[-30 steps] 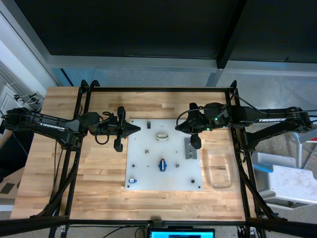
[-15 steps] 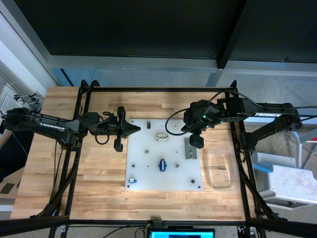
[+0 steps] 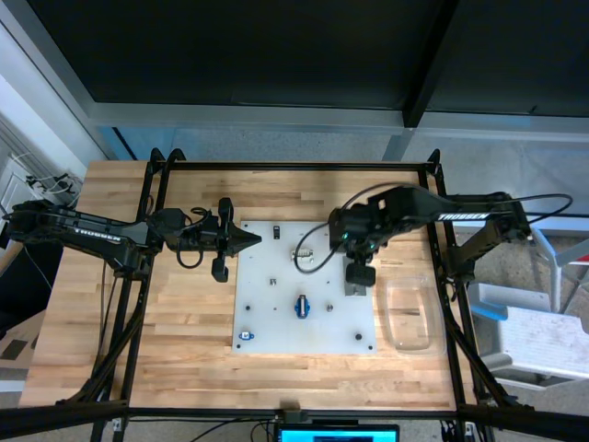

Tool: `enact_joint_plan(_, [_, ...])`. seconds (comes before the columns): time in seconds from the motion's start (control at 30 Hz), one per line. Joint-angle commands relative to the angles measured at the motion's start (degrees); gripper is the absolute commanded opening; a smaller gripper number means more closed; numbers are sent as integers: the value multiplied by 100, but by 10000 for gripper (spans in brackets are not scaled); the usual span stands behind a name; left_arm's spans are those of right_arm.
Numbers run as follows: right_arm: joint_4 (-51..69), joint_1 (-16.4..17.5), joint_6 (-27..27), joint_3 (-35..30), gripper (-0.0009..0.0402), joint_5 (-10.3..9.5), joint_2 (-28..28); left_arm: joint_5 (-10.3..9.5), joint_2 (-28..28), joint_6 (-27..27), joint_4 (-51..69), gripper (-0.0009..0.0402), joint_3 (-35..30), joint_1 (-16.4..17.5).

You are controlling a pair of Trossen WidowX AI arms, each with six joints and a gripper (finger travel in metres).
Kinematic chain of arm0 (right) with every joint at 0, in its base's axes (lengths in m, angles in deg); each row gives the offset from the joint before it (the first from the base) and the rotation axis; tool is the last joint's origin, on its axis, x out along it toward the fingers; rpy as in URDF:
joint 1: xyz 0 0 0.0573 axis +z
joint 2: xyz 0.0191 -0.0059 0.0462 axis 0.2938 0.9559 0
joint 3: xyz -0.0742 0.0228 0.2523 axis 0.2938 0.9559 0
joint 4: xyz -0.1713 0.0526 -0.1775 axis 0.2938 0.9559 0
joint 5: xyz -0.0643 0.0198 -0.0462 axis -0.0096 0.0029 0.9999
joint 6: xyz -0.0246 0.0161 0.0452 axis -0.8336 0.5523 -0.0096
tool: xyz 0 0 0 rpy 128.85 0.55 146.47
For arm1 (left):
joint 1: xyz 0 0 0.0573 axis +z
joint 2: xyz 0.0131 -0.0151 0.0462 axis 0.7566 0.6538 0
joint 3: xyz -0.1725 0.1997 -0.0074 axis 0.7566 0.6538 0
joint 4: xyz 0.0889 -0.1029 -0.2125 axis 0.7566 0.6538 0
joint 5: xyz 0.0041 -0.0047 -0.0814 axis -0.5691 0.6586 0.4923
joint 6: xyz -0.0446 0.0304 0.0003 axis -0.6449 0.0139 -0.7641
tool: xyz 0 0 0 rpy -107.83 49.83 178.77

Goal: Pick the 16mm cylinder and place it in the container

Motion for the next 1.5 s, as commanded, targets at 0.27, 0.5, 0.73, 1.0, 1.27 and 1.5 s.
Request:
enact_joint_plan(0.27, [55, 584, -122, 17, 29, 61, 498, 0, 0, 2, -2, 0, -2, 2])
enact_joint_plan(0.5, [-63, 763, -98, 74, 85, 74, 723, 0, 0, 2, 0, 0, -2, 0])
enact_joint_plan(0.73, [-291, 892, -120, 92, 165, 208, 955, 0, 2, 2, 0, 0, -2, 0])
enact_joint_plan(1.0, [-560, 964, -120, 114, 227, 208, 1266, 0, 0, 2, -2, 0, -2, 0])
enact_joint_plan(1.27, [-852, 1032, -173, 232, 232, 205, 1508, 0, 0, 2, -2, 0, -2, 0])
enact_joint_plan(1.5, [-1379, 1156, -142, 756, 232, 205, 1510, 0, 0, 2, -2, 0, -2, 0])
